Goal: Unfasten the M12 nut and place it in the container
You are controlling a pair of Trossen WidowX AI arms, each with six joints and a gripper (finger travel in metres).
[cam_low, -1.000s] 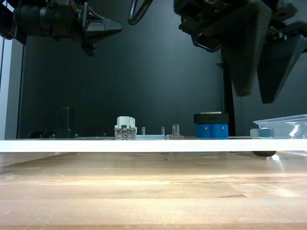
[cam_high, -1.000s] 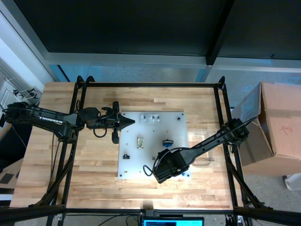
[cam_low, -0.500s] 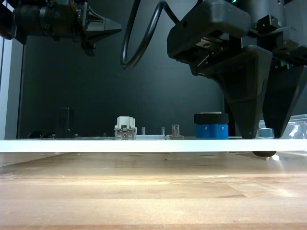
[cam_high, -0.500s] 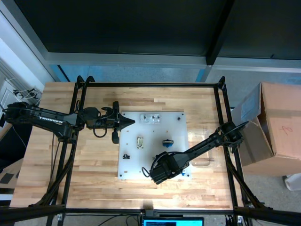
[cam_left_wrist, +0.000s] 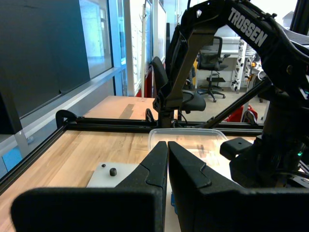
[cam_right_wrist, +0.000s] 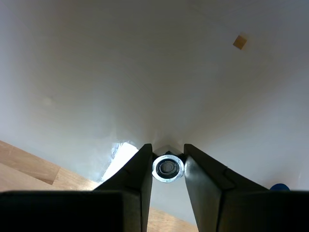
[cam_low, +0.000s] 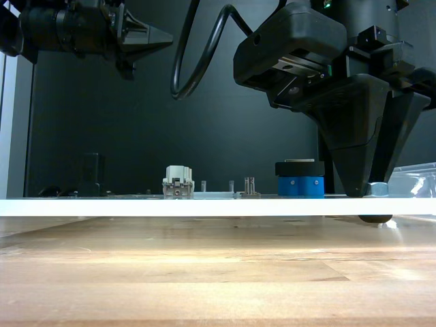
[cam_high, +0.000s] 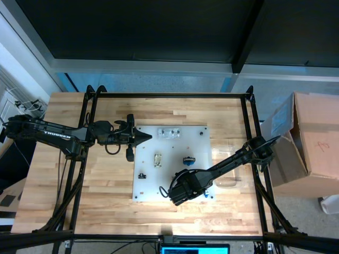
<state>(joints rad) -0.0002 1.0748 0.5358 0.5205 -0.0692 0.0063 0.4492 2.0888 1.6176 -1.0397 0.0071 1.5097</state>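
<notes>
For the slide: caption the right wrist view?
Right gripper closed on the M12 nut, on its stud on the board; left gripper, unseen here, hovers shut over the board's far-left edge.

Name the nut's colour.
Silver nut, best in right wrist view, gripped by the right gripper at the board. Left gripper hangs shut at the board's left.
</notes>
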